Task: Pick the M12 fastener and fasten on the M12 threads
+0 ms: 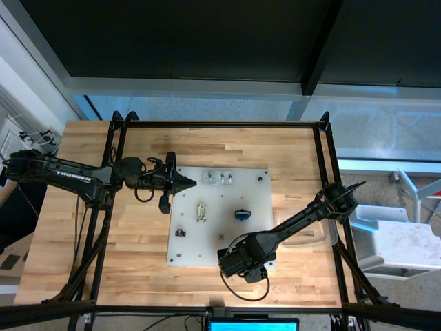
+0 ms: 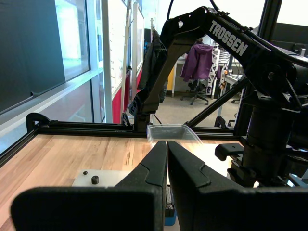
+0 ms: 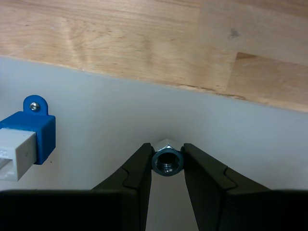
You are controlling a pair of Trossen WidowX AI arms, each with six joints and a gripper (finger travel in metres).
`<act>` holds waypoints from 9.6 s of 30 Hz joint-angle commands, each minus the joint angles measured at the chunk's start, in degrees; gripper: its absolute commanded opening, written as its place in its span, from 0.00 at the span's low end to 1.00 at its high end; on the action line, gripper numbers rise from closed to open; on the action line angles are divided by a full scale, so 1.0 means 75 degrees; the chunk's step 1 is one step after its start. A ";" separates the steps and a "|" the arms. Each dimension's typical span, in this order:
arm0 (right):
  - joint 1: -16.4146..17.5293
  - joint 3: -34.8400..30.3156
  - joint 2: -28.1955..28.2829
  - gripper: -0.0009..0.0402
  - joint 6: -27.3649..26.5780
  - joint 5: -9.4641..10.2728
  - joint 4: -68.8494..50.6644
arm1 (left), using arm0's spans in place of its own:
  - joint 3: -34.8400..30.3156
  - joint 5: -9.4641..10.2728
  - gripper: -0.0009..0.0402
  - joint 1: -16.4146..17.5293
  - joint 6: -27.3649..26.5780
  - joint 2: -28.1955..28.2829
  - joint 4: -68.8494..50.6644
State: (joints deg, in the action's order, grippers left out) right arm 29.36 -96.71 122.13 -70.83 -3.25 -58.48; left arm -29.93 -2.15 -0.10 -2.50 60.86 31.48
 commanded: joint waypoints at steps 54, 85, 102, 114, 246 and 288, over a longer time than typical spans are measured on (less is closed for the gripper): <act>-0.0216 -0.0181 0.0277 0.11 0.5007 0.0373 -0.0358 | -0.0003 0.0000 0.02 0.0003 0.0003 0.0000 0.0006; -0.0233 -0.0181 0.0274 0.11 1.7343 0.0379 -0.0338 | -0.0003 0.0000 0.02 0.0003 0.0003 0.0000 0.0003; -0.0230 -0.0181 0.0277 0.11 2.3061 0.0376 -0.0329 | -0.0003 0.0000 0.02 0.0003 0.0003 0.0000 0.0003; -0.0230 -0.0181 0.0274 0.11 2.7071 0.0373 -0.0303 | -0.0003 0.0000 0.02 0.0003 0.0003 0.0000 0.0003; -0.0108 -0.0175 -0.1087 0.40 2.2996 -0.0239 -0.0353 | -0.0003 0.0000 0.02 0.0000 0.0003 0.0000 -0.0009; -0.0006 0.1125 -0.1084 0.02 1.3618 -0.0245 0.0653 | -0.0003 0.0000 0.02 0.0003 0.0003 0.0000 -0.0009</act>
State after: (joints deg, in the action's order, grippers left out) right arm 29.28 -88.51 113.95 31.16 -4.95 -54.08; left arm -29.95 -2.13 -0.10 -2.50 60.84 31.40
